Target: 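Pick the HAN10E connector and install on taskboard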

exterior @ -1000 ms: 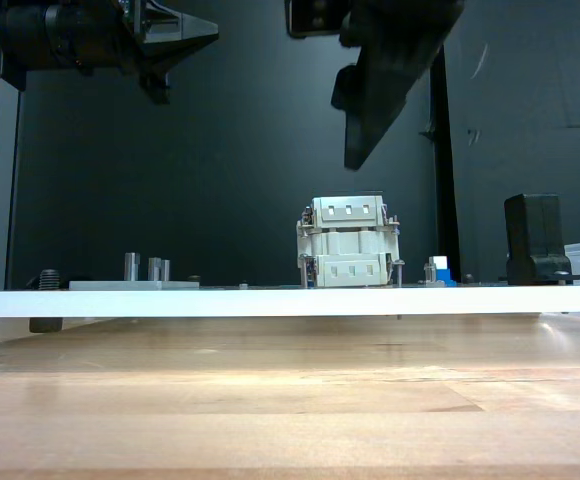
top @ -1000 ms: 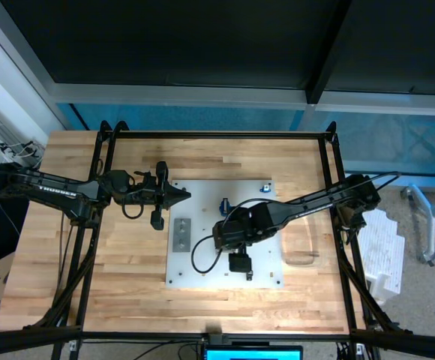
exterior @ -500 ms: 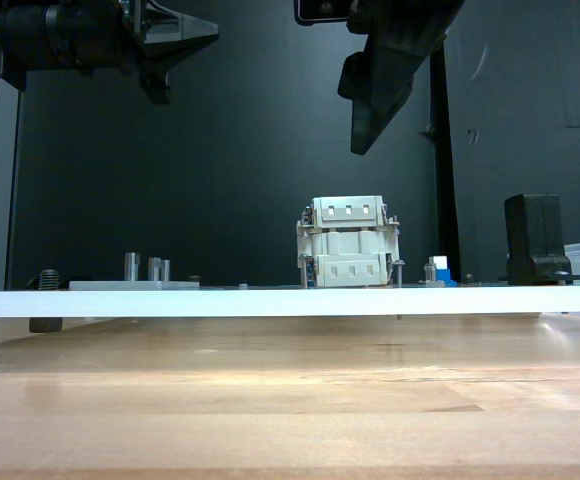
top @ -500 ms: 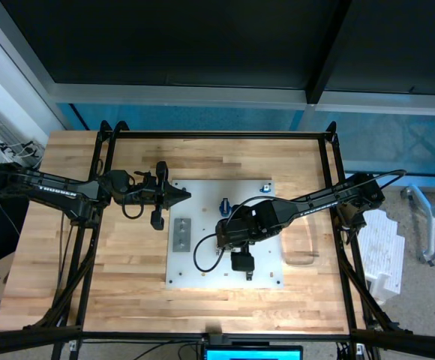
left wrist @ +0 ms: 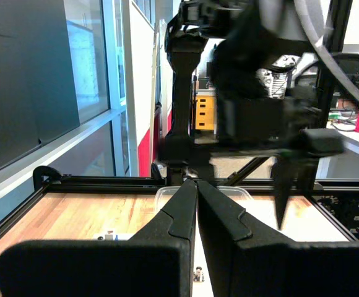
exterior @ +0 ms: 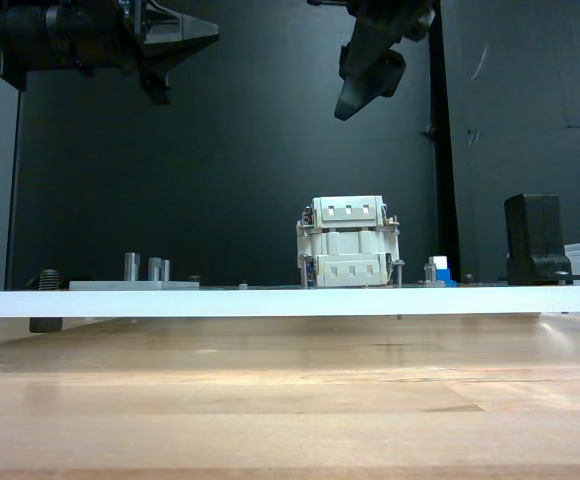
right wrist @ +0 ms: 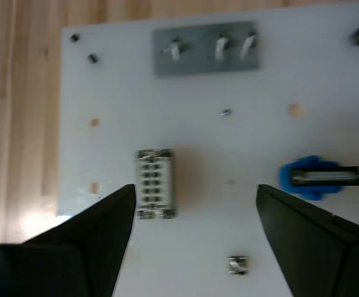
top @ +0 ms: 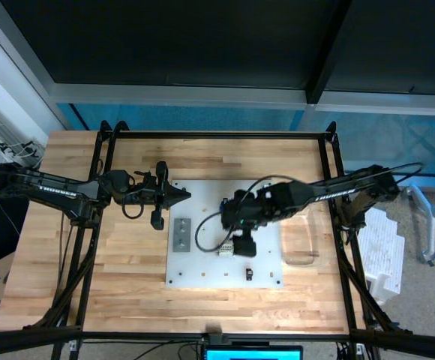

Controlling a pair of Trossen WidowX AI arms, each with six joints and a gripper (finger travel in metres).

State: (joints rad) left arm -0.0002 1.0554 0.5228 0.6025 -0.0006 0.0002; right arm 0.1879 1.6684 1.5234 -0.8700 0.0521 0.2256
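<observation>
The connector stands upright on the taskboard, looking like two stacked halves, level and square. The right gripper hangs well above the connector and a little to one side, jaws spread wide and holding nothing. The left gripper is parked far from the connector, out past the grey plate, its fingers pressed together on nothing.

By my reading the install looks done or nearly so, and the step in hand is clearing the arm away. To do it well, lift straight up from the connector with the jaws left wide, so neither finger brushes its ends or the blue part across from it. Before leaving, it is worth checking from table height that the upper half sits flush on the lower; no gap shows there.

The connector's board lies on a pale wooden table inside a black frame, with a clear tray beyond the connector on the right arm's side. Behind is dark panelling, and windows show past the frame.
</observation>
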